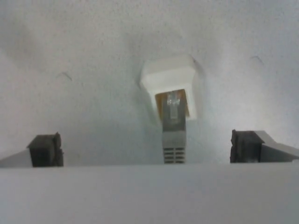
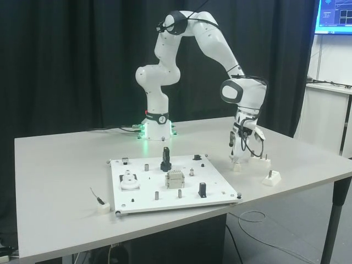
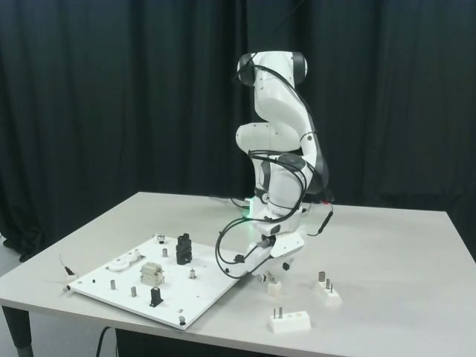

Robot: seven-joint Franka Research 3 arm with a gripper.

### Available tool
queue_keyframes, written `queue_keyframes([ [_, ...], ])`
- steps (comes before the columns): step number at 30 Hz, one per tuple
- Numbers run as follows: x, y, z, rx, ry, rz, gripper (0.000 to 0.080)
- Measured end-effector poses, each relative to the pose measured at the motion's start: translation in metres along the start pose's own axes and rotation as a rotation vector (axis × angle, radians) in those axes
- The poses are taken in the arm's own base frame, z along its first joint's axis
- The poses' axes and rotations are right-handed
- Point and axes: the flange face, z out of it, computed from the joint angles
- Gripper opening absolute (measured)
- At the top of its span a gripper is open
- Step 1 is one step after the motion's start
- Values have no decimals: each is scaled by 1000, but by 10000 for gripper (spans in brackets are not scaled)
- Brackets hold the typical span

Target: Pick Ethernet.

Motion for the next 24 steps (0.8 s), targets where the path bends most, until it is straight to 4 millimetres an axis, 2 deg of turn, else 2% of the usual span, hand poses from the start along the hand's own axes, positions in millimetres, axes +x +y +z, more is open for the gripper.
queue_keyframes([
  [6,0,0,3,0,-5,17,800],
  [7,0,0,4,-1,-6,17,698],
  [12,-1,1,5,-2,-8,16,698],
  [13,-1,1,5,-3,-9,15,530],
  [20,-2,0,7,-12,-10,2,530],
  [22,-3,0,7,-14,-11,-1,192],
  [24,-3,0,7,-14,-12,-1,192],
])
